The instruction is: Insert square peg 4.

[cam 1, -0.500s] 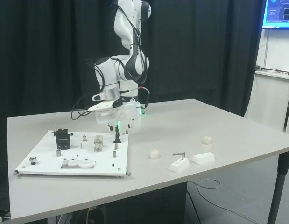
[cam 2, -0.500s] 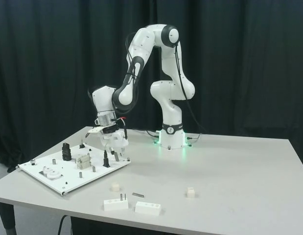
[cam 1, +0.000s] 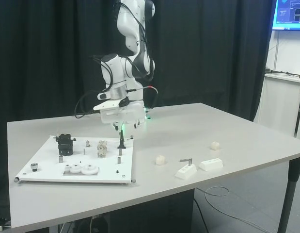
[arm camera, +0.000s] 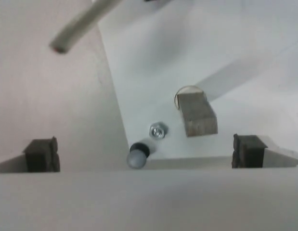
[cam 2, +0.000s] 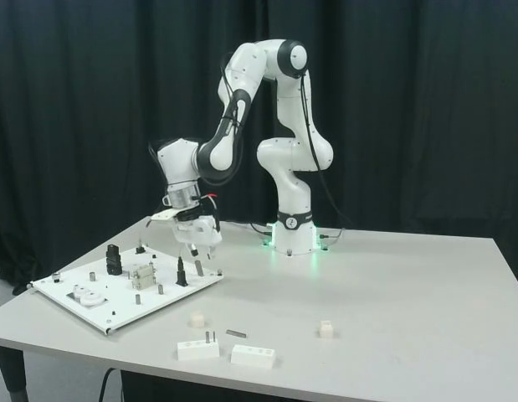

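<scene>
— Black pads, both of them, set far apart: the gripper [arm camera: 145,153] hangs wide open with nothing between its fingertips [arm camera: 40,154].

— And the peg?

— Below it. The square peg [arm camera: 197,114] stands on the white board [arm camera: 153,57] near one corner, over a round seat, apart from both pads. A small nut [arm camera: 158,130] and the board's rounded foot [arm camera: 137,155] sit just beside it. I take it for peg 4, but I can read no number on it.

— How would it handle, do you reckon?

— It looks like a short bar of grey metal, so I'd judge it stiff, not fragile, and light enough for that gripper. The faces look flat and smooth, so it could slip or twist if pinched on the edges. I'd close the pads square on two opposite flat faces, near the upper end, leaving the lower part free to go into its seat.

— Anything written out there?

— Nothing I can make out on the board or on the white blocks [cam 1: 211,164] farther along the bench [cam 1: 213,121]. The arm carries no brand mark that I can see from here. A screen [cam 1: 289,14] glows high in the far corner of the room, but its lines are too small to read
</scene>
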